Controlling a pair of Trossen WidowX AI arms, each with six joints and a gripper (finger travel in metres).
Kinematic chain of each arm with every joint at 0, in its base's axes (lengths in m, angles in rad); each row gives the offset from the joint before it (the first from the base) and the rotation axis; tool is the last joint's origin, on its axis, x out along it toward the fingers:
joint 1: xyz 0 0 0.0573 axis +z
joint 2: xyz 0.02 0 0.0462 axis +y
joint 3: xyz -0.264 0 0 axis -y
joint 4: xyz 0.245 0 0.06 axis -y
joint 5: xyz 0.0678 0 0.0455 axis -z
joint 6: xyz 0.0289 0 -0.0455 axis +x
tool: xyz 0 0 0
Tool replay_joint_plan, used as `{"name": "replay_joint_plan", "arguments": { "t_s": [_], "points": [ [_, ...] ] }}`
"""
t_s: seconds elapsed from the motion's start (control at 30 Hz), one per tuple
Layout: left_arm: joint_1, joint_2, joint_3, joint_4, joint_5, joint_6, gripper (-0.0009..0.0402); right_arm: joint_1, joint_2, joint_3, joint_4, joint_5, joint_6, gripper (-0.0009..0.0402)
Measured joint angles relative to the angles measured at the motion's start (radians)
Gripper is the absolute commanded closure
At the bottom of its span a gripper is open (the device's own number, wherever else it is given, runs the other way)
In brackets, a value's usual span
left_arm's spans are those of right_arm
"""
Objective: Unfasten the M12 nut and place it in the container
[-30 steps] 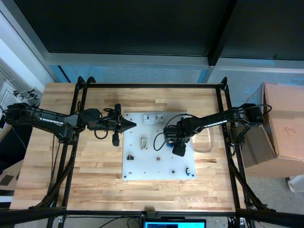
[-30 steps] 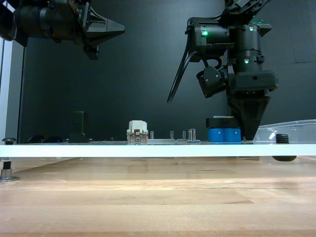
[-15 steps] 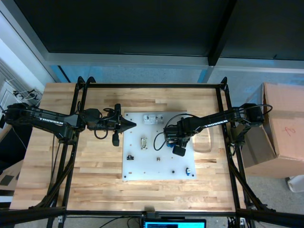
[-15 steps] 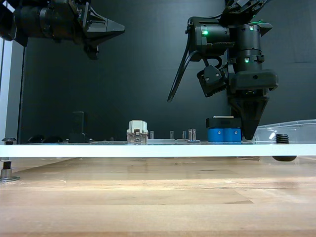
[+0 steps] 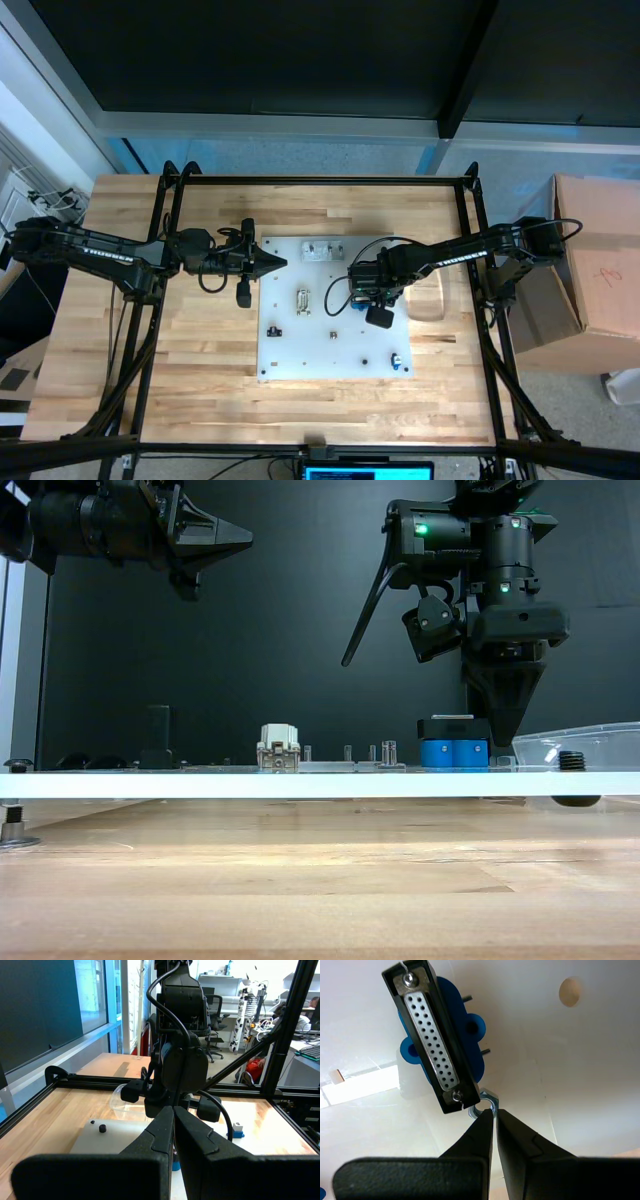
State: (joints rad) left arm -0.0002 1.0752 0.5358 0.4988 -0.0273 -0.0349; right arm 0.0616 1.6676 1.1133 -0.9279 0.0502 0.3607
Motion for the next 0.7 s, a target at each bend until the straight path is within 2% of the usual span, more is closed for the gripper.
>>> {"name": "replay_joint_plan", "arguments": {
  "t_s": [0.1,0.3,0.47,0.57,0.7],
  "points": [
    [0.0,0.0,0.0,0.0,0.0,0.0,0.0393,0.0,-0.013,0.0,0.0,0.001,-0.011,0.034],
    [0.0,0.0,0.0,0.0,0.0,0.0,0.0393,0.002,-0.024,0.009,-0.004,0.003,-0.035,0.0232],
    [0.0,0.0,0.0,0.0,0.0,0.0,0.0393,0.003,0.023,0.009,-0.002,0.009,-0.033,0.0157],
    [0.0,0.0,0.0,0.0,0.0,0.0,0.0393,0.005,0.046,0.008,0.004,0.009,-0.034,0.0135],
    [0.0,0.0,0.0,0.0,0.0,0.0,0.0393,0.006,0.065,0.003,0.02,0.009,-0.036,0.0137]
  ]
}}
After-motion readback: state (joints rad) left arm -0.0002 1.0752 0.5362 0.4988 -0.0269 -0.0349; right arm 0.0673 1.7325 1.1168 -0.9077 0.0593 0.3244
